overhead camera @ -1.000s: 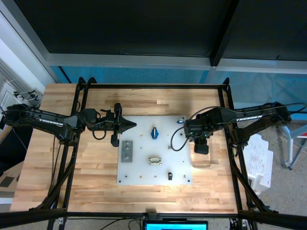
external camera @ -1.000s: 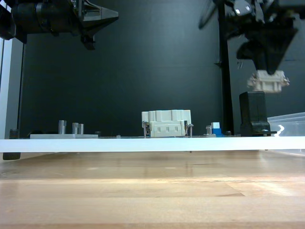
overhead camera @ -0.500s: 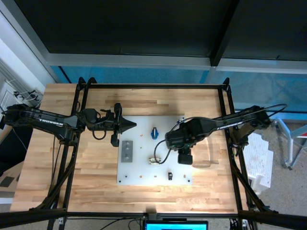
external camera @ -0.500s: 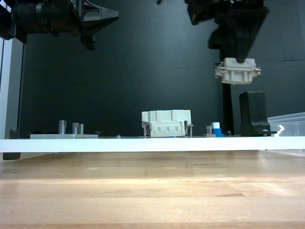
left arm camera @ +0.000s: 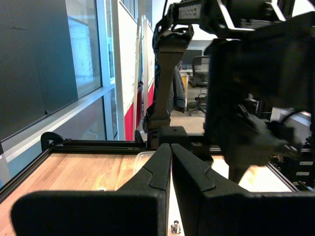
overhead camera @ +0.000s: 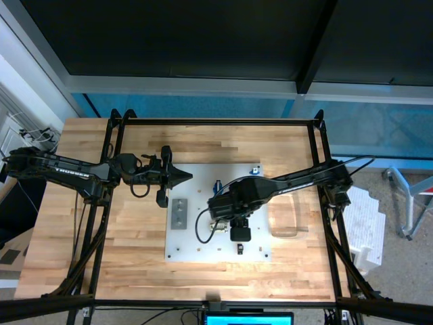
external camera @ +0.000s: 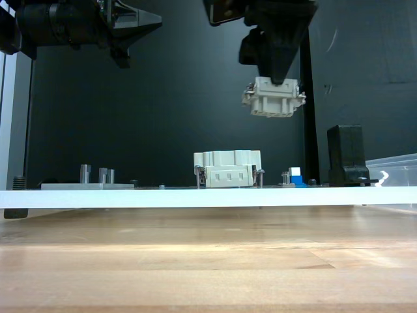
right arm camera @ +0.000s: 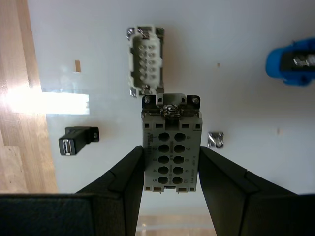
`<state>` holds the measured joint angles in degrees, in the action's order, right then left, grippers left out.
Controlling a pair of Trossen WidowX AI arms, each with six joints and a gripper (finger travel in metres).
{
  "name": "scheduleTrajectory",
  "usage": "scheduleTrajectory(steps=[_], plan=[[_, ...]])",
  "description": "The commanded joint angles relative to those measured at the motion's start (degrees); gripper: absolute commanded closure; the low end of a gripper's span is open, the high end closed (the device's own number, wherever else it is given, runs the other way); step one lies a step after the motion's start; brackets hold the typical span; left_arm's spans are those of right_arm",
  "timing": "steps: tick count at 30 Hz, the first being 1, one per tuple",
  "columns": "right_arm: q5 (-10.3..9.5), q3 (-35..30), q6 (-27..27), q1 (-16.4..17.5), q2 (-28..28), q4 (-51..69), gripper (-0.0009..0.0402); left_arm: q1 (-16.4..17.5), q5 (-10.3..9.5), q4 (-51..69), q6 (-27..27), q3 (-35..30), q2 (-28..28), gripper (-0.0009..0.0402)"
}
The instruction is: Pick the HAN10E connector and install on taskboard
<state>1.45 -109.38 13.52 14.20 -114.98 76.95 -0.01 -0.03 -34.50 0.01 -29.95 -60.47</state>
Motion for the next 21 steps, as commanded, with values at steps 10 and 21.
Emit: scheduleTrajectory(steps=[10, 21], plan=[[-0.96, -16.5, -0.8, 0.1, -11.9, 7.0, 0.0336, 0.0, 0.02, 0.0, 0.0, 0.0, 0.0, 0.0392], [-1.44, -22.1, -1.2, 0.0, -17.8, 8.0, 0.0336, 0.0, 0.02, 0.0, 0.0, 0.0, 0.0, 0.0392]])
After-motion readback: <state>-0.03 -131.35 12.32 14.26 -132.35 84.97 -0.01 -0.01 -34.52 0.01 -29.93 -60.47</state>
